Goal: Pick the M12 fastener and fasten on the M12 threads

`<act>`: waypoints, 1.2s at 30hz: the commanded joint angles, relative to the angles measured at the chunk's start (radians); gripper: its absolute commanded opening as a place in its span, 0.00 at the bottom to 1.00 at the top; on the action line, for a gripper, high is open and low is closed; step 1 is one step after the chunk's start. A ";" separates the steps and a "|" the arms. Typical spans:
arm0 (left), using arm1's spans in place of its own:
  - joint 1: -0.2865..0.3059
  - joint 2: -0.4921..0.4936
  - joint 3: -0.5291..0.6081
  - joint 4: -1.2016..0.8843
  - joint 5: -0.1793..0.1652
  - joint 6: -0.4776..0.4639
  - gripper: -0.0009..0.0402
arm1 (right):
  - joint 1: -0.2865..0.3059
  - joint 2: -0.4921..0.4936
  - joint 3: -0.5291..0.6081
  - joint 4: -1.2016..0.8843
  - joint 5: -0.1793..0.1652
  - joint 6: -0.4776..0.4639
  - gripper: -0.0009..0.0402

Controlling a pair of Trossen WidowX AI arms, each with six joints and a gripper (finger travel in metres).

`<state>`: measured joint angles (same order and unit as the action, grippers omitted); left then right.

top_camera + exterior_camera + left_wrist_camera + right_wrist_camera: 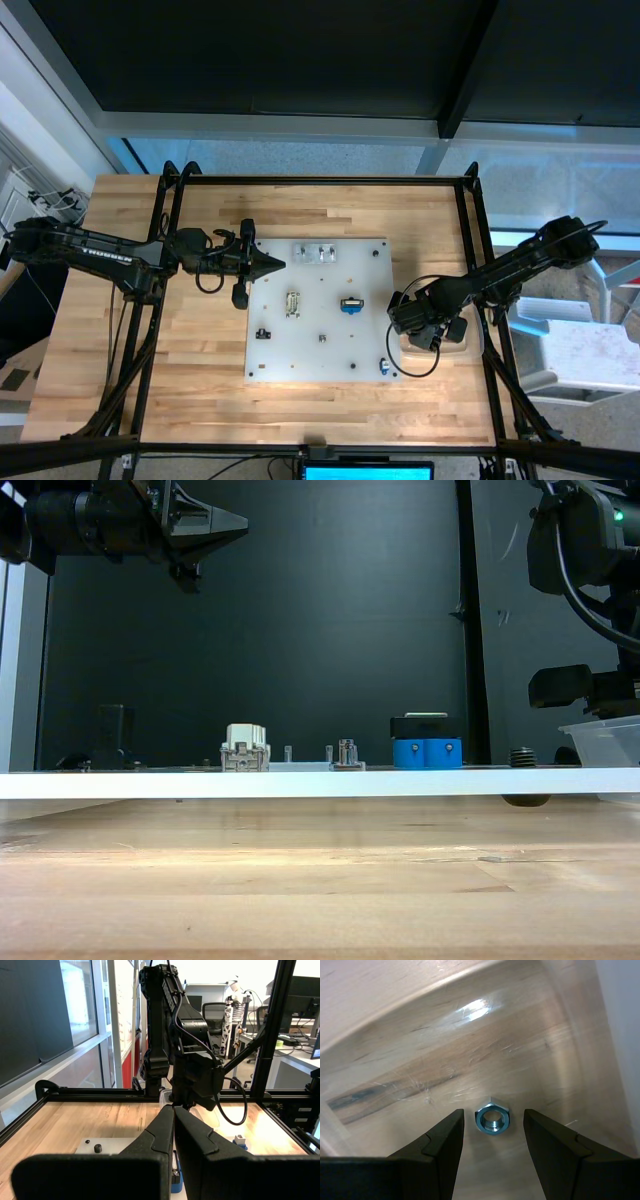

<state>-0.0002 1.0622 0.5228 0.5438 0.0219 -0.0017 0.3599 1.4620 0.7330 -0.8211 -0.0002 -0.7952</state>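
I'm looking into a robotics lab within an office: black metal framing [320,180] around my wooden surface [200,400], an office chair [214,1012], a desk [299,1059] with a monitor [302,987], tall windows [77,1000] alongside.

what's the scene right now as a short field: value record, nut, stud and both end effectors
nut: small silver hex nut lying flat on the floor of the clear plastic tray, not gripped
stud: short black ribbed stud on the white board, ribs bare, no nut on it
right end effector: open, down in the tray, fingers either side of the nut, not touching it
left end effector: shut, high above the board's left side
stage: nut not yet picked
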 commanded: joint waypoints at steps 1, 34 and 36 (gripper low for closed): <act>0.000 0.000 0.000 0.000 0.000 0.000 0.02 | 0.000 0.005 0.000 0.011 0.000 0.000 0.42; 0.000 0.000 0.000 0.000 0.000 0.000 0.02 | 0.000 0.005 -0.022 0.037 -0.001 0.005 0.15; 0.000 0.000 0.000 0.000 0.000 0.000 0.02 | 0.000 0.005 -0.022 0.037 0.000 0.005 0.13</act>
<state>-0.0002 1.0622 0.5228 0.5442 0.0216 -0.0017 0.3599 1.4666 0.7113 -0.7845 0.0013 -0.7906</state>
